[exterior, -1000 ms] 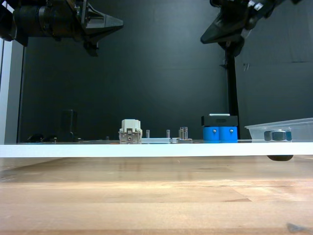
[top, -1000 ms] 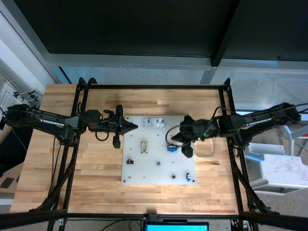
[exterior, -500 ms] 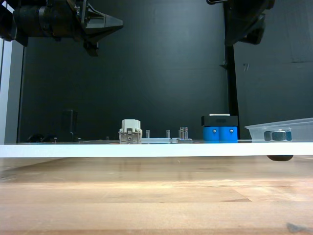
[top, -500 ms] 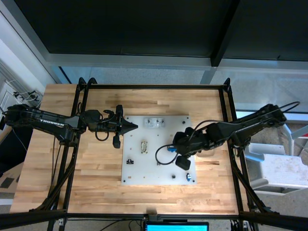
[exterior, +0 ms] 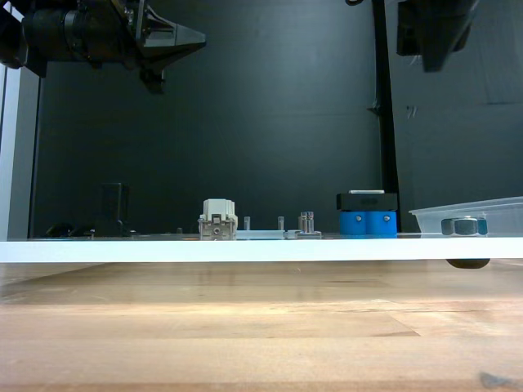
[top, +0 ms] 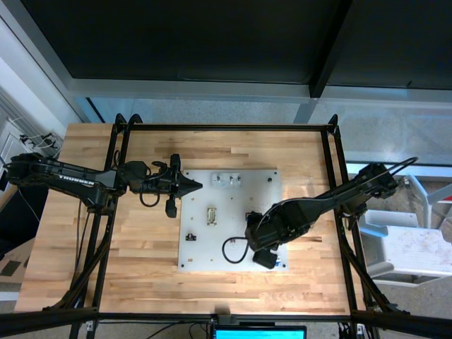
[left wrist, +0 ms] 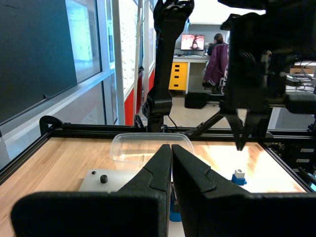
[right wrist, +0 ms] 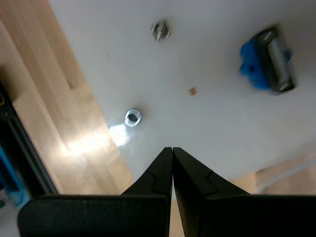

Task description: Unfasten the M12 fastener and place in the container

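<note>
At the near edge the wooden tabletop [top: 141, 282] carries the white board [top: 212, 247]. Close to the board's near right edge the small silver M12 nut [exterior: 464, 226] sits on its stud and hides the ribs. The right wrist view looks straight down on it and shows it resting on the white surface just inside the board's edge. In the low view the nut only seems to lie inside the container [exterior: 490, 208], which stands behind it, off the board's right side.

The right end effector [exterior: 428, 65] hangs high above this near right part of the board, pointing down. Its fingers [right wrist: 158, 170] are pressed together and grip nothing, and the nut lies a little off to one side of their tips.

Farther back on the board stand a blue block [exterior: 367, 222] and a pale grey connector [exterior: 217, 220].

The left end effector [top: 196, 186] hovers well above the board's left edge, level and pointing toward the right arm. Its fingers [left wrist: 157, 165] are closed tip to tip and empty.
</note>
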